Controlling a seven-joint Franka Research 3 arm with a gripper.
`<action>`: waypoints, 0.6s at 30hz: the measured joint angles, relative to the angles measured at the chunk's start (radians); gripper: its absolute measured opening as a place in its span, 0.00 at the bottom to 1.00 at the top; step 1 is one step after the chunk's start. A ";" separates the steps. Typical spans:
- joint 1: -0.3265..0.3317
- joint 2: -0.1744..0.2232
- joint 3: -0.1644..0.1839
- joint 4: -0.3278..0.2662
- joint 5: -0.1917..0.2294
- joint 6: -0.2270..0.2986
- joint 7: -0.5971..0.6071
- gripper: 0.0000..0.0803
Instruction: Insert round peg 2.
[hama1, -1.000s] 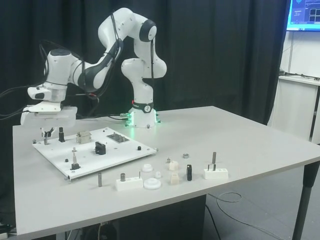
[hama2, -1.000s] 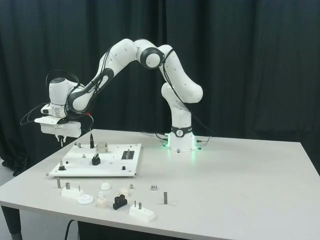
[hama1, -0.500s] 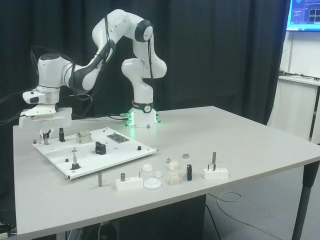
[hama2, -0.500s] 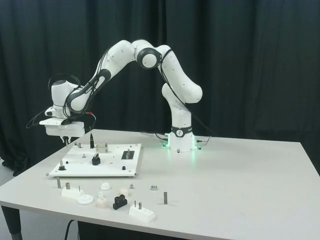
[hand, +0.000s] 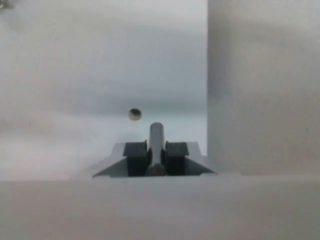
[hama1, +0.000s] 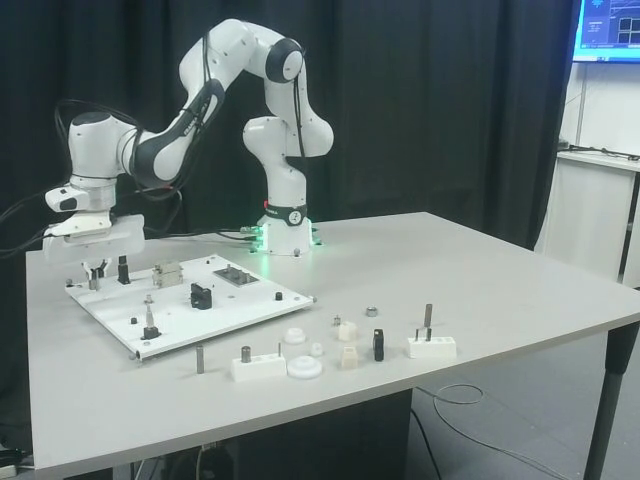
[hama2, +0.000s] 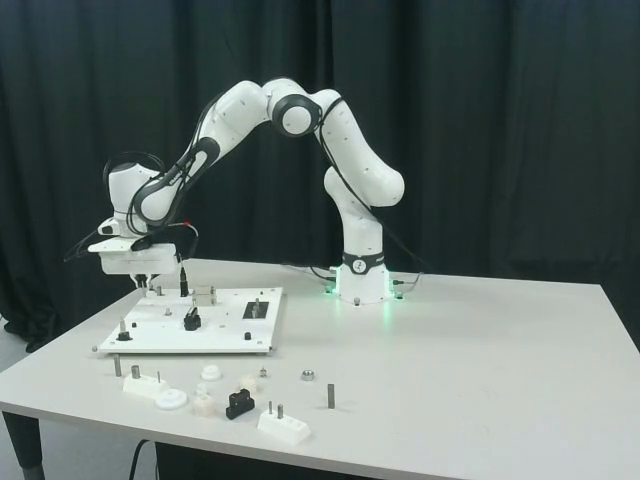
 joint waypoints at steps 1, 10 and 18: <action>0.000 -0.003 -0.001 -0.004 0.003 0.000 -0.004 0.09; 0.000 -0.023 -0.008 -0.033 0.023 0.000 -0.027 0.09; 0.000 -0.025 -0.009 -0.047 0.036 0.001 -0.034 0.09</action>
